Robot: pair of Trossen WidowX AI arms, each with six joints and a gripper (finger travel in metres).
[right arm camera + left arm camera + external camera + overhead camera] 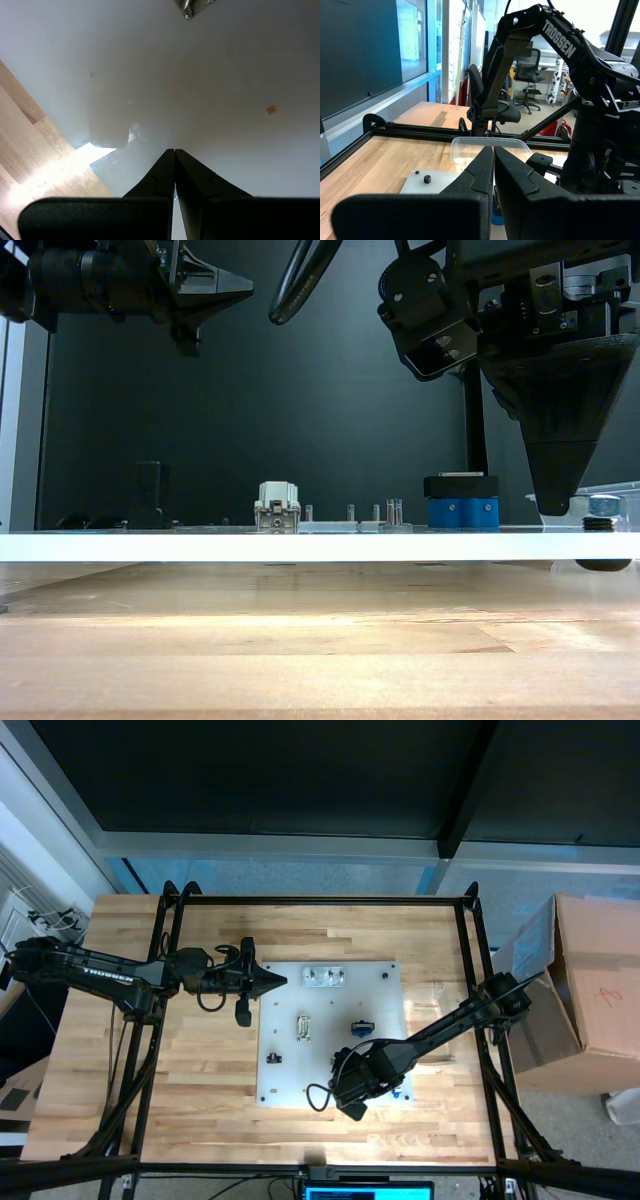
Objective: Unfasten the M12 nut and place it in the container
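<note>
The white board (290,1085) is lying in the middle of the wooden worktop (200,1070). The right gripper (553,506) is hanging point-down just above the board's near right part. Its fingers (162,172) are pressing together with nothing between them, and bare board is showing beneath them in the right wrist view.

The M12 nut (603,505) is sitting on its stud (600,524) at the board's near right edge, with black ribs showing under it. In the low view it is standing just to the right of the right gripper's tip and apart from it. In the high view the right arm is covering that part of the board, so the nut is not showing there.

The clear container (465,150) is standing off the board's right side.

The left gripper (282,982) is hovering well above the board's far left edge, pointing inward across the board. Its fingers (477,172) are also lying together and holding nothing.

A blue block (462,510) and a grey connector (277,508) are sitting on the board, further left than the stud.
</note>
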